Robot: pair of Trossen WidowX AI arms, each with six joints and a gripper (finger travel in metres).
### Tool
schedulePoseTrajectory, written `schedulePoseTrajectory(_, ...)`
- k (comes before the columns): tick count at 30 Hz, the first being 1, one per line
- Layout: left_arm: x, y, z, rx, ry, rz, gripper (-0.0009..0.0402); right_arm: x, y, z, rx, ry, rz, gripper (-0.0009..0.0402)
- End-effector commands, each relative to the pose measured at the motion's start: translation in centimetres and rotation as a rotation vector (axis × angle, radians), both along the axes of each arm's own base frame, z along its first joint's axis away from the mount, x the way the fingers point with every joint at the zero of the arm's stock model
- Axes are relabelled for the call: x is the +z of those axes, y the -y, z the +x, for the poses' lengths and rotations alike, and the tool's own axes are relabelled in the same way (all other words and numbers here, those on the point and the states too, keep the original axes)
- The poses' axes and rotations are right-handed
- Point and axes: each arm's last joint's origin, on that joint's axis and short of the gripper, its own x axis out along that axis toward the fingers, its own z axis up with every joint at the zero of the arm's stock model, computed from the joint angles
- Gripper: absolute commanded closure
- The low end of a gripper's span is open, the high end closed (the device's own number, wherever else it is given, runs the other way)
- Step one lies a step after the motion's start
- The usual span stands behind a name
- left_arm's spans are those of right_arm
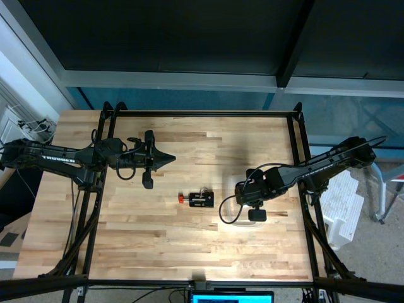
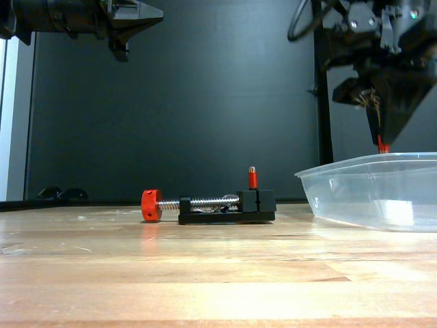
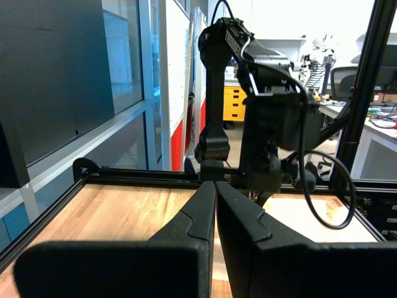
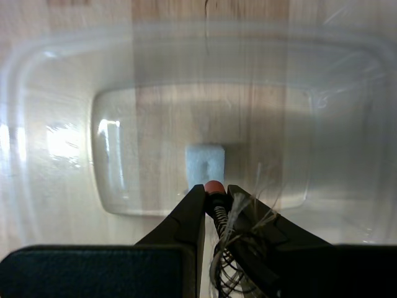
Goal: Pick the rca connector and install on the hub
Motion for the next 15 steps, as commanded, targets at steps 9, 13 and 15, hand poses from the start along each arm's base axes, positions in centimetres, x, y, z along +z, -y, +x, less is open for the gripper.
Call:
schedulePoseTrajectory(9,0.0,0.0,0.0,0.0,0.0,0.0,0.0392,2.1,0.5,1.2,-0.046,0.024,0.011,0.0393)
schedulePoseTrajectory(13,0.0,0.0,0.0,0.0,0.0,0.0,0.0392,2.5,0.8,2.3,-0.066,0.02,0.009,0.0393)
schedulePoseTrajectory(15,0.0,0.0,0.0,0.0,0.0,0.0,0.0392,2.6,0.9,2.8,-0.076,0.021,0.003,0.0393)
